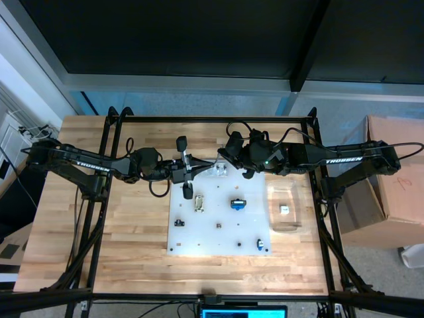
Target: Pick the RJ45 connector and install on the taskboard
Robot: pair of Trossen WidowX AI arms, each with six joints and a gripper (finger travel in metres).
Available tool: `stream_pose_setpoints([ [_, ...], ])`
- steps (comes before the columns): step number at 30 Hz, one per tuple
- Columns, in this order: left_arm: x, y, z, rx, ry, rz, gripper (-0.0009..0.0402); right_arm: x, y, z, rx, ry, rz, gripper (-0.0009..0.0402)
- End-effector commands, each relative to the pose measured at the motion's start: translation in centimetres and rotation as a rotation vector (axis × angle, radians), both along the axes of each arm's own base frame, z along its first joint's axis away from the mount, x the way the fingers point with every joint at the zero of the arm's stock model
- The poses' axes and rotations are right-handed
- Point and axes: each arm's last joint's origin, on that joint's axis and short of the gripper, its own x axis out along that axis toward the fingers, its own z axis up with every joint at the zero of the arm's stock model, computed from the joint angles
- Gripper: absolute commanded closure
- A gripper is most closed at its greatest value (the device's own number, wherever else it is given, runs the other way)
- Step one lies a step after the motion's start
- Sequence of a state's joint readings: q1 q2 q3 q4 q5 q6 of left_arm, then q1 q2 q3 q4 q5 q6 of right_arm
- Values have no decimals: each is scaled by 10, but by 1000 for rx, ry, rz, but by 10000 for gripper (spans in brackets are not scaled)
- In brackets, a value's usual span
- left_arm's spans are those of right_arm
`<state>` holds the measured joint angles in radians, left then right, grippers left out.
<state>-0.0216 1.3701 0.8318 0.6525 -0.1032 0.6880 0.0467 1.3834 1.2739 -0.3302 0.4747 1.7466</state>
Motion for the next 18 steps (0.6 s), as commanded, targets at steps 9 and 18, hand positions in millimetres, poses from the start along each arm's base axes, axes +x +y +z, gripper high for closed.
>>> stream_pose_setpoints([
  [9, 0, -1, 0, -8, 2, -15, 375, 0, 0, 0, -3, 3, -1, 393],
  [18, 0, -1, 0, -7, 2, -16, 386, 0, 0, 0, -1, 3, 7, 393],
])
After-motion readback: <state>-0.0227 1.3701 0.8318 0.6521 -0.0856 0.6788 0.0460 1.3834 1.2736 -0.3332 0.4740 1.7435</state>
